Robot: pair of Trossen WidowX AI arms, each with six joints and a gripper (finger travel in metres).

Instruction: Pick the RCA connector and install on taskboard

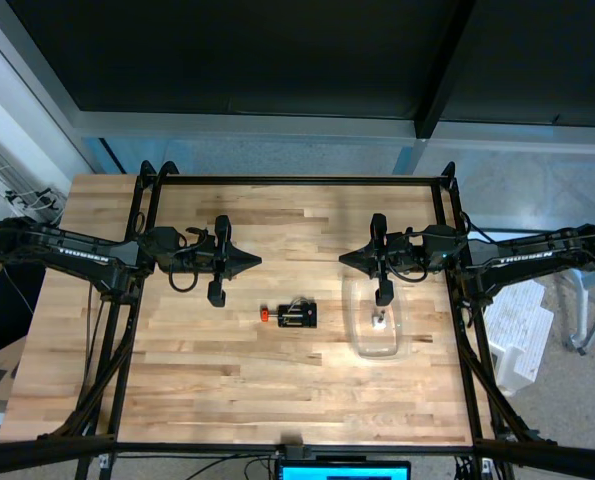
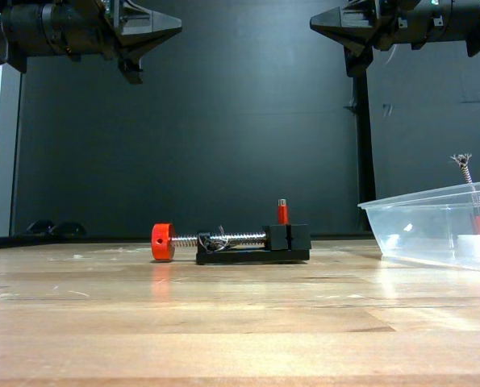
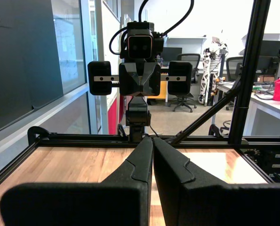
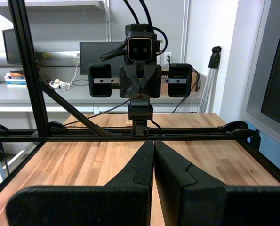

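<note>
Taskboard [image 2: 252,244] sits mid-table, RCA connector [image 1: 378,318] in clear tray [image 1: 362,345] beside it; my left gripper [image 1: 257,262] and right gripper [image 1: 343,260] hover high, closed, empty; pick not begun, so next the right opens and descends.

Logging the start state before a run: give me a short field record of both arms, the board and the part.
left gripper: shut, empty, raised left of centre
right gripper: shut, empty, raised right of centre
taskboard: small black rectangular block, mid-table, red knob toward left gripper
RCA connector: red body with wire tail, leaning in clear plastic tray right of taskboard
installed: not yet
</note>
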